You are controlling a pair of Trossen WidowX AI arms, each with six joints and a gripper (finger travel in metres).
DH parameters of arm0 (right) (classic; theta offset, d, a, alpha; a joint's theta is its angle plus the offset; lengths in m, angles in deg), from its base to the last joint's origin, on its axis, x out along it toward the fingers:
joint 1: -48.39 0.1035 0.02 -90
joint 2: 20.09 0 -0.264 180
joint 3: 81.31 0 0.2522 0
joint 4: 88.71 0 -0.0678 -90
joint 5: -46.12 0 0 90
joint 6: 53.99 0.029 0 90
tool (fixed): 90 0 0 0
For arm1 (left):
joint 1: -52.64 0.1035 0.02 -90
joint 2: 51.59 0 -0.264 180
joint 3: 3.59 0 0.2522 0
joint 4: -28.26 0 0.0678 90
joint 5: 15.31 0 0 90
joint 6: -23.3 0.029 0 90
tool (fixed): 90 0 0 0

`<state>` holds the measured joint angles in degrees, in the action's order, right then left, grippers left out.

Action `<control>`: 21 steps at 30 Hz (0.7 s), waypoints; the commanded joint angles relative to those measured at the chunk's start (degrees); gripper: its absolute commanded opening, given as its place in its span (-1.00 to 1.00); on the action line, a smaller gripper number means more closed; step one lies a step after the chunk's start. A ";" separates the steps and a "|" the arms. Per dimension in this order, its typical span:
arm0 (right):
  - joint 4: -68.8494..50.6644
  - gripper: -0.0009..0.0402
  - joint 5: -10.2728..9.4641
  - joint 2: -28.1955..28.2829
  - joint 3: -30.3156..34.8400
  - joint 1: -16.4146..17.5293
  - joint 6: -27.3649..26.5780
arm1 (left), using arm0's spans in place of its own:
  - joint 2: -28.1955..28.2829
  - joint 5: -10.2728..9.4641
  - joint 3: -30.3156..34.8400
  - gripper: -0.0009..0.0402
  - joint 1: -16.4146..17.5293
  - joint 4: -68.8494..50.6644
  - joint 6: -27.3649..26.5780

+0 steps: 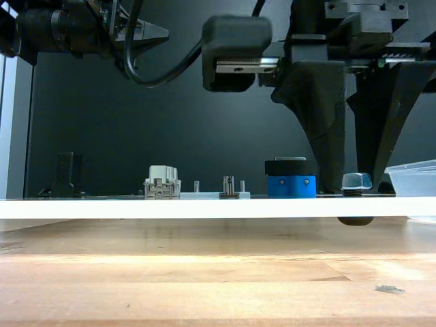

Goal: Pick the M12 fastener and fasten on the M12 threads

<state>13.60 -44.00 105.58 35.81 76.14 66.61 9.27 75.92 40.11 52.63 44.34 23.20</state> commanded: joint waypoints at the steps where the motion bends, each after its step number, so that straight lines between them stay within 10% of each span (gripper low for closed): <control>1: -0.04 -0.82 0.11 0.00 0.04 0.00 8.85 | 0.00 0.02 0.02 -0.96 0.02 0.02 0.00; 17: -0.04 -0.82 0.11 0.00 0.02 0.00 57.83 | 0.00 0.02 0.02 -0.96 0.00 0.02 0.00; 21: -0.04 -0.82 0.13 0.00 0.02 -0.02 59.56 | 0.00 0.02 0.02 -0.96 0.02 0.02 0.00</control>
<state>13.63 -43.92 105.58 35.81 76.14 126.10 9.25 75.92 40.13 52.63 44.34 23.20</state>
